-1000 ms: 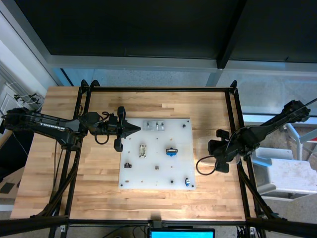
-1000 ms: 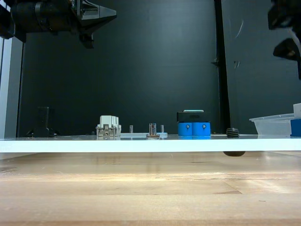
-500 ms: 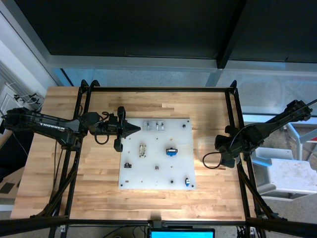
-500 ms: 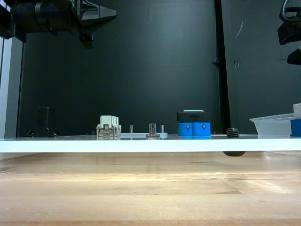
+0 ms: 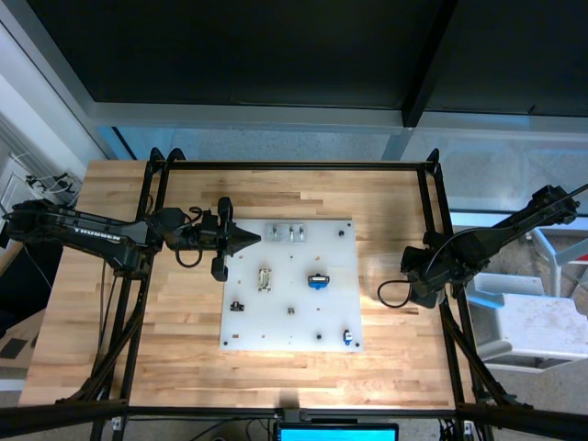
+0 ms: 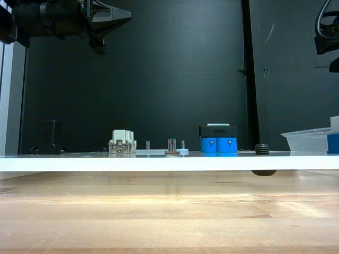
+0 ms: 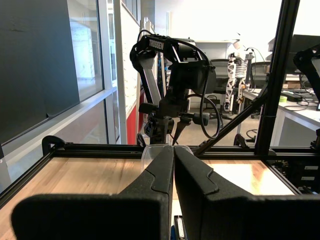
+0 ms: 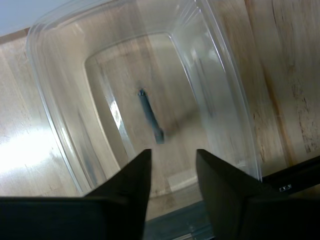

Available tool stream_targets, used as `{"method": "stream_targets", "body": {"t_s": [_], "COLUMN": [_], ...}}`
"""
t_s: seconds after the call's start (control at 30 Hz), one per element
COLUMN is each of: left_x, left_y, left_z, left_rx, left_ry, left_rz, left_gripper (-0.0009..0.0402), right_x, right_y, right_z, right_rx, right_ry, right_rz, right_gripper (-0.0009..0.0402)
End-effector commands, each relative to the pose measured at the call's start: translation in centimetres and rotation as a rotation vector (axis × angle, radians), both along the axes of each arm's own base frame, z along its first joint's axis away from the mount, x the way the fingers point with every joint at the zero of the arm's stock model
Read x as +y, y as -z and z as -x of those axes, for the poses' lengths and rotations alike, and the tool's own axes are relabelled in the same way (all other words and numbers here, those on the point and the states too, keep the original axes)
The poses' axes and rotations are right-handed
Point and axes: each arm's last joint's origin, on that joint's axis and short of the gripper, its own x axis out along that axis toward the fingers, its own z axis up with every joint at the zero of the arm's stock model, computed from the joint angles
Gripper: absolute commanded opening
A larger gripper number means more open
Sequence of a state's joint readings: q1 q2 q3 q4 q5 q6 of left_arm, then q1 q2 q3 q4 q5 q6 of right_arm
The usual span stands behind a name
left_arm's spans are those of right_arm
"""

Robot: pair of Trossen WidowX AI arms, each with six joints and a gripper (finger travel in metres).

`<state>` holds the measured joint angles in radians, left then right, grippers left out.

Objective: Remove the rj45 connector and place it in the container

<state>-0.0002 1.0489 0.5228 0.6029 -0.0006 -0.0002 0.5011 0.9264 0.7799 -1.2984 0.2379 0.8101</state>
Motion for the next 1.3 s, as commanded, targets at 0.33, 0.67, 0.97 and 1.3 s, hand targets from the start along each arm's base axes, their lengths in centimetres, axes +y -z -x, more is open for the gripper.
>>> {"method": "stream_targets", "body": {"t_s": [0.33,0.67,0.97,1.3], "left_x": [0.00,0.00,0.00,0.00], "left_y": [0.01,0.01,0.00,0.00], "left_z": [-0.01,-0.01,0.00,0.00], "left_rx": [0.000,0.000,0.000,0.000], "left_ry": [0.000,0.000,0.000,0.000], "left_rz": [0.000,0.000,0.000,0.000], "left_gripper": [0.0000,0.0000,0.0000,0.0000], "right_x": [0.01,0.02,0.01,0.02], "right_y": [0.00,0.00,0.00,0.01], "right_z": [-0.01,-0.02,-0.01,-0.01], "right_rx": [0.002,0.002,0.002,0.002], "right_ry": [-0.007,-0.006,-0.006,-0.007], "right_rz": [0.000,-0.001,-0.001,0.000], "right_gripper": [0.0210,0.0213,0.0212,0.0212]}}
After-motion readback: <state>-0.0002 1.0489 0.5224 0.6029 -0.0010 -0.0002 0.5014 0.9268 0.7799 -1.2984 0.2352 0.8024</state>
